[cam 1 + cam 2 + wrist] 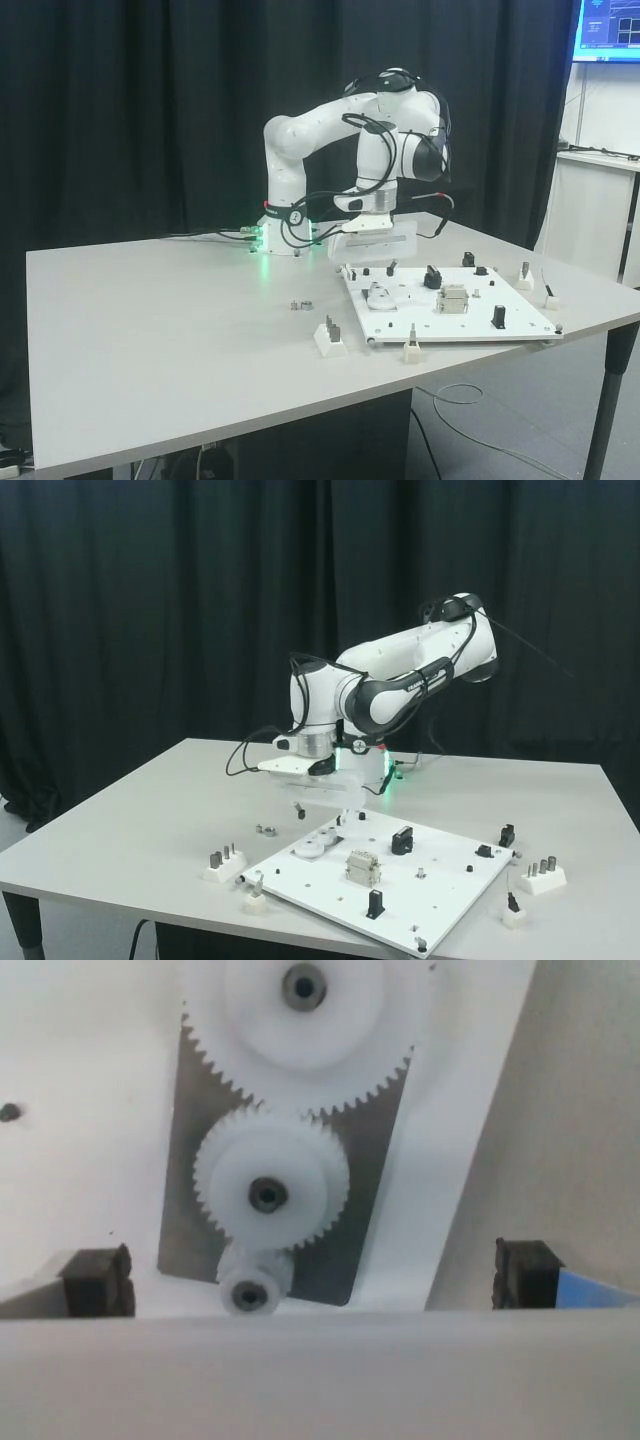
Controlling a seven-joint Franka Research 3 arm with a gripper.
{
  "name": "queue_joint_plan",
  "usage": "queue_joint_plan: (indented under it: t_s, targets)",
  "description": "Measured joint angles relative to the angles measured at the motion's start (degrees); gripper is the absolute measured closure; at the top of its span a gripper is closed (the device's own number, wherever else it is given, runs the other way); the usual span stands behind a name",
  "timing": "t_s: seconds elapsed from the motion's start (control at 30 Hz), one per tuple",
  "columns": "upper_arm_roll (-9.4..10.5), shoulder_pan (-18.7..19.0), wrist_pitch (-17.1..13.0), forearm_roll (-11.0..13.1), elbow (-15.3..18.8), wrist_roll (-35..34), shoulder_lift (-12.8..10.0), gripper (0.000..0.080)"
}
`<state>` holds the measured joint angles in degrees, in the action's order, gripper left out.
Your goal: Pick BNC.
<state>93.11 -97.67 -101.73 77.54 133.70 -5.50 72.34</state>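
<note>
A white robot arm (pixel 400 680) holds its end effector (pixel 310 1290), fingers apart and empty, above white gears (pixel 270 1185) on the board (pixel 520 315) resting on the grey tabletop (pixel 150 320). The BNC connector cannot be identified among the board's small parts, so it hovers high, seemingly searching

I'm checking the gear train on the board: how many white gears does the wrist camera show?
3, meshed in a row on the grey plate: large gear, partly cut off; medium gear; small gear, nearest the gripper.
</note>
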Motion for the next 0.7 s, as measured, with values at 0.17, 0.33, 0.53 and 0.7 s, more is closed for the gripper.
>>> queue_joint_plan:
  t_s: [0.17,0.33,0.53,0.7]
  targets:
    - [0.02,0.28,0.01,0.00,0.10,-0.08,0.00,0.0003]
    - [0.02,0.57,0.01,0.00,0.35,-0.12,0.00,0.0003]
    - [0.02,0.77,0.01,0.00,0.58,-0.12,0.00,0.0003]
    - [0.02,0.79,0.01,0.00,0.62,-0.12,0.00,0.0003]
